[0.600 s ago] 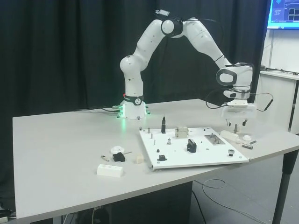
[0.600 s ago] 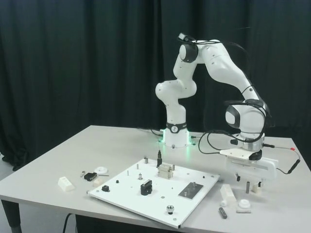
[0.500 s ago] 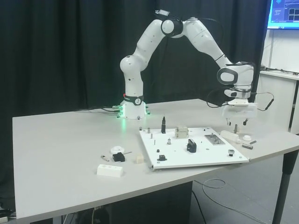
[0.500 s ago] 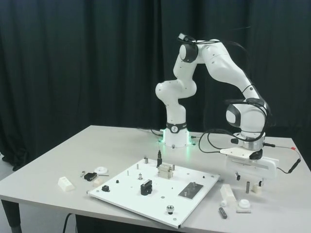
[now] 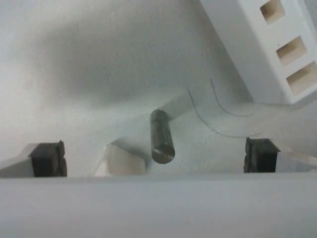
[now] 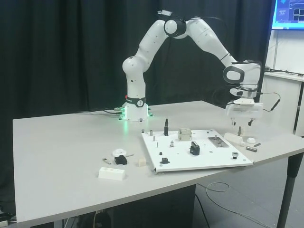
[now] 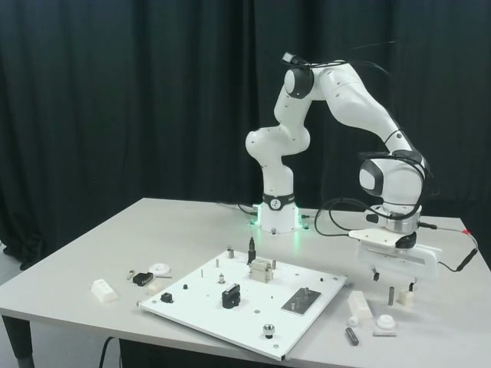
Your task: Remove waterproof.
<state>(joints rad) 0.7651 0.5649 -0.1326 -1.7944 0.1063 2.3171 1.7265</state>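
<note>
Risen since the earlier frames, the gripper (image 6: 242, 124) hangs with fingers spread and empty at the frame's right, above the small white parts (image 7: 359, 306) where the waterproof piece presumably lies — coming down off-centre could nudge the loose grey pin (image 5: 162, 136) aside.

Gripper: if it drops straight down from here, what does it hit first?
Probably the small grey cylinder lying on the table, roughly midway below the open gripper; a small white block sits beside it. Depth is unclear.

white board (image 7: 230, 314) on grey table (image 7: 115, 245)
</note>
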